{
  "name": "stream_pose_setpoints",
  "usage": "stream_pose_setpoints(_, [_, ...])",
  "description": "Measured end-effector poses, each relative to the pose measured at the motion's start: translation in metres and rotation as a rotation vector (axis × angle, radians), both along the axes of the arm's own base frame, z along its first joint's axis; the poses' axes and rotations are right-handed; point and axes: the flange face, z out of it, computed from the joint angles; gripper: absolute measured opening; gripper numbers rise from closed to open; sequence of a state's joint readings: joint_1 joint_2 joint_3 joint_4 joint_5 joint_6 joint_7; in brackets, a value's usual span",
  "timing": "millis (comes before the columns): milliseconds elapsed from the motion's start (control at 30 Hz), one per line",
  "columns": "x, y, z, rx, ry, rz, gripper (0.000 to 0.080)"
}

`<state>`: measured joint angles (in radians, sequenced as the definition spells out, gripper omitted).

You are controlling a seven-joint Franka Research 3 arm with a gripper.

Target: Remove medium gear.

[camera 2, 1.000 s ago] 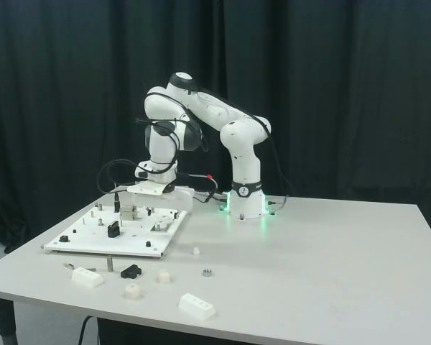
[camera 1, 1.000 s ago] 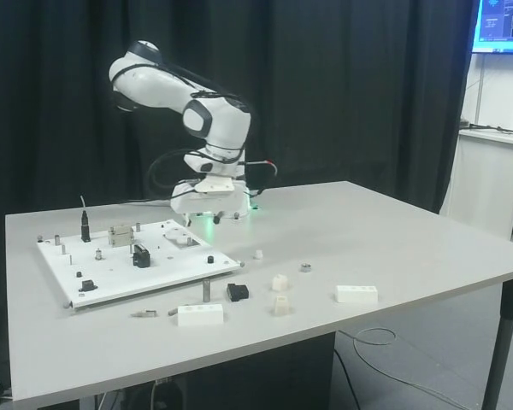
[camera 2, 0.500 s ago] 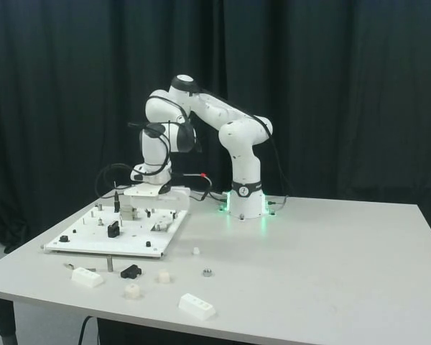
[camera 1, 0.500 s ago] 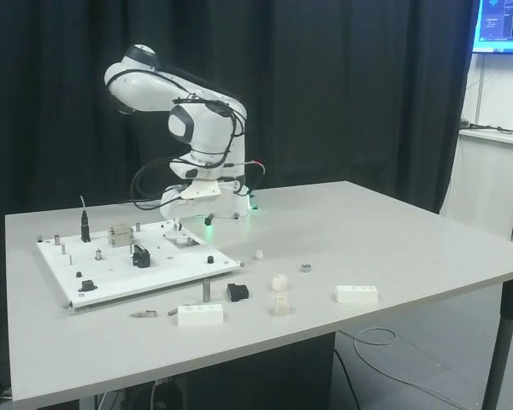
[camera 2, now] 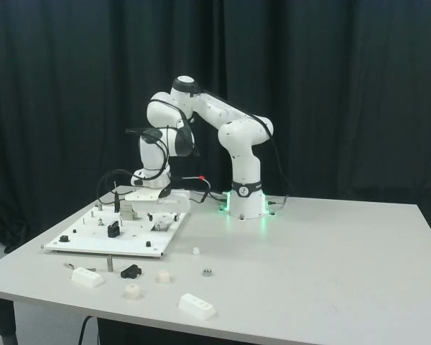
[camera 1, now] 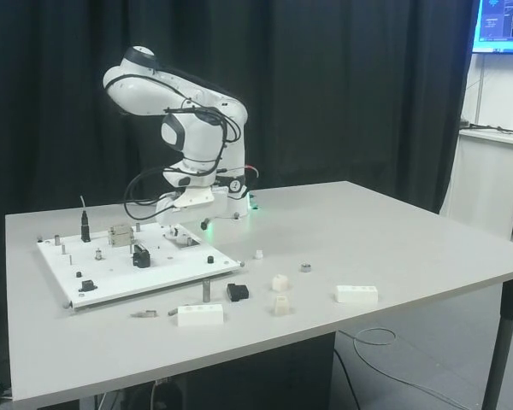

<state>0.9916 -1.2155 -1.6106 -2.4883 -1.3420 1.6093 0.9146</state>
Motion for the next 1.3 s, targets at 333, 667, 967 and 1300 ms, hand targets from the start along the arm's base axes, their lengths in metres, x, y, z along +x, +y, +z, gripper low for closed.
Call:
stream_pose_setpoints(333, [-0.005,-0.003,-0.004,0.009,-0.007,-0.015,0.0800])
stream_pose_setpoints(667, [-0.008,-0.007,-0.007,0.014,-0.012,-0.031,0.0800])
stream_pose_setpoints(967, [-0.010,-0.011,-0.010,0.013,-0.024,-0.048,0.0800])
stream_pose_setpoints(1300, [-0.012,-0.013,-0.015,0.014,-0.031,-0.057,0.0800])
